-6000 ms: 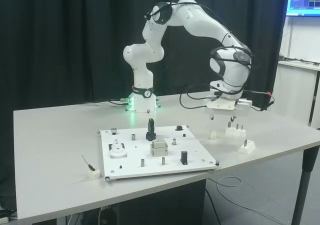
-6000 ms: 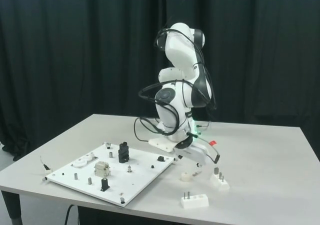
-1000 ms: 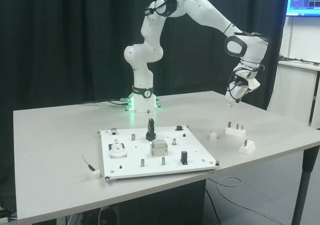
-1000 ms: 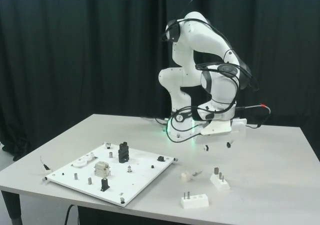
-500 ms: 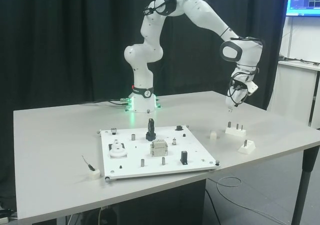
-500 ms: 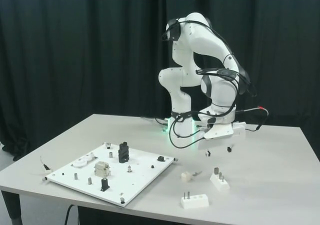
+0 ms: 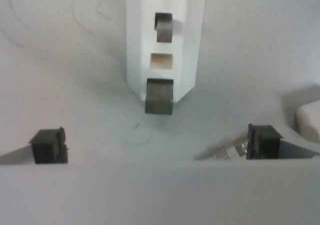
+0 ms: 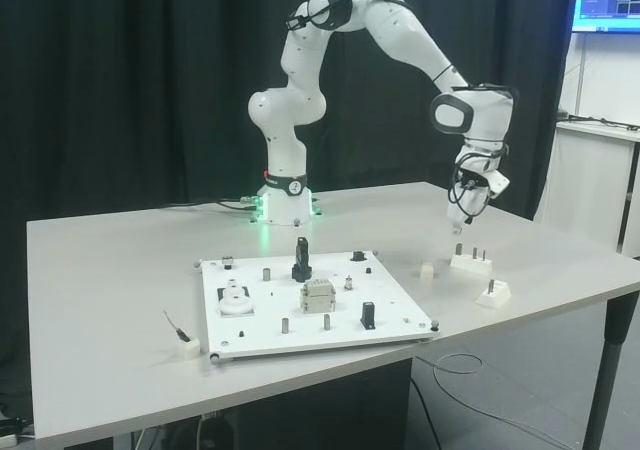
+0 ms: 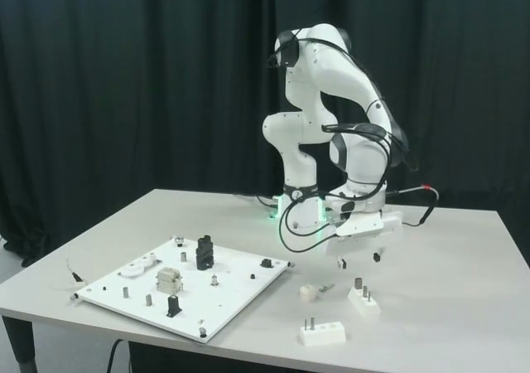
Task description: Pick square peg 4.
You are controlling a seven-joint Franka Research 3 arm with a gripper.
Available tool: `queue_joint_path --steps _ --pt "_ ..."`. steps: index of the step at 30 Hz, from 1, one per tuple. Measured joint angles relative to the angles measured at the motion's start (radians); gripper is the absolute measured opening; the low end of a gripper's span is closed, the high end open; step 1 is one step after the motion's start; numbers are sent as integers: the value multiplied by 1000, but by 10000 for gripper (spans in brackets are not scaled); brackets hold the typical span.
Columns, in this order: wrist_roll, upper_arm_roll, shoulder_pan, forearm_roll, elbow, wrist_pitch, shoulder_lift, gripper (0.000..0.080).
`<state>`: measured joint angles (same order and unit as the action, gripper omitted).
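Reading the second room view from left to right, we first meet the white assembly board (image 9: 178, 288) at about eight o'clock on the grey bench (image 9: 447, 265), then a small white block (image 9: 308, 292) just off the board's edge, then the end effector (image 9: 357, 260) hanging above the peg holder (image 9: 363, 300), and lowest, at about five o'clock, a second white holder (image 9: 323, 332) with thin pins. In the wrist view we see the two fingertips (image 7: 48, 146) spread wide, nothing between them, with the peg holder (image 7: 165, 40) running away from the camera and the nearest dark square peg (image 7: 159, 96) standing upright in its end socket; an open socket lies behind it, then another peg (image 7: 163, 27). We take the nearest one to be square peg 4, though we cannot read any numbering. It sits roughly midway between the fingertips, apart from both. To do this step well, we judge that we should keep the wrist square to the holder, bring the end effector straight down so the flat pads meet two opposite flat faces of the peg, and grip above the holder's top face so the fingers do not clamp the white block. The neighbouring peg stands close behind, so the descent should not drift that way. Then we would lift vertically, so the peg does not bind in its socket or drag the loose holder up.
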<state>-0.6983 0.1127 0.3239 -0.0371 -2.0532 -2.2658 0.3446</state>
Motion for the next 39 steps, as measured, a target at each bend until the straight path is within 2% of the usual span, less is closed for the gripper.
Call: queue_joint_path --steps 7,19,34,39 --pt "11 -1 0 -17 -46 -86 0 800" --pt "21 -3 0 -37 -98 -202 15 800" --pt "20 -4 1 -53 -110 -298 68 800" --pt "19 -6 1 -54 -110 -308 81 800"
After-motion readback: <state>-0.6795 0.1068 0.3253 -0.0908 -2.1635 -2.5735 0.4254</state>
